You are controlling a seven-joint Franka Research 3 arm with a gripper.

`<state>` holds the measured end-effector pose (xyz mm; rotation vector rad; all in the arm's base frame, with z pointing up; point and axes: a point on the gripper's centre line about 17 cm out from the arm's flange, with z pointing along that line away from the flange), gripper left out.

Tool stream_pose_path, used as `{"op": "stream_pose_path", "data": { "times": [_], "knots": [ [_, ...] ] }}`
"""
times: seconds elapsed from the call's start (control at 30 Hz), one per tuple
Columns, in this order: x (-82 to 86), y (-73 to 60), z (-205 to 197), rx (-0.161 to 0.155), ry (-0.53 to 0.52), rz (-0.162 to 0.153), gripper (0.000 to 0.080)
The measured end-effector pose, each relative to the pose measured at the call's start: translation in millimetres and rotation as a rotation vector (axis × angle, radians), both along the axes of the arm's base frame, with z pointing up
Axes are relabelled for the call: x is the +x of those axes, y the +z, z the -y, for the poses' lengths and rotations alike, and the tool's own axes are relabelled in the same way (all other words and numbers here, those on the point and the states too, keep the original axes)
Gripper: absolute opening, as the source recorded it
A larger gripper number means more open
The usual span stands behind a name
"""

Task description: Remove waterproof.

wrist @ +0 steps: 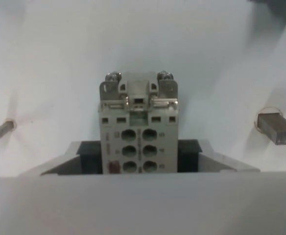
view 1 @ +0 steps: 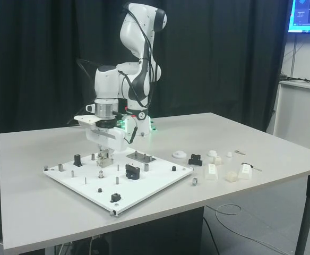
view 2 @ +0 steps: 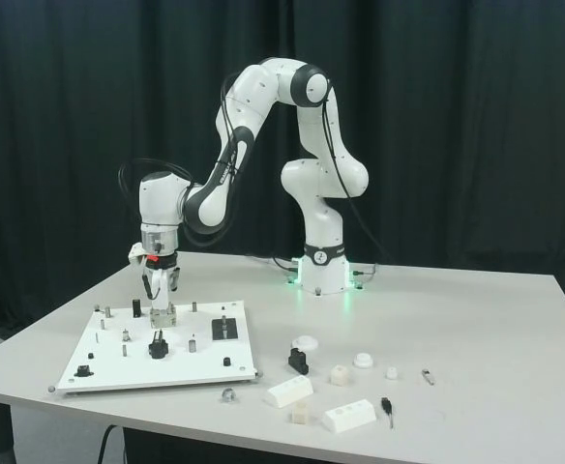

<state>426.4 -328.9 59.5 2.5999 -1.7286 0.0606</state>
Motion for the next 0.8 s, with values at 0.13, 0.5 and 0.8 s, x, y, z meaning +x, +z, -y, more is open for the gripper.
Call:
{"op": "stream_pose_path", "data": {
  "times": [0.13,0.5,0.8],
  "knots": [
    [0.0,0.3,-0.2,0.001,0.000,0.000,0.0314],
    [0.1,2.5,-0.3,0.002,-0.002,0.004,0.0314],
    [0.0,3.6,-0.2,0.003,-0.003,0.006,0.0314]
  ]
}}
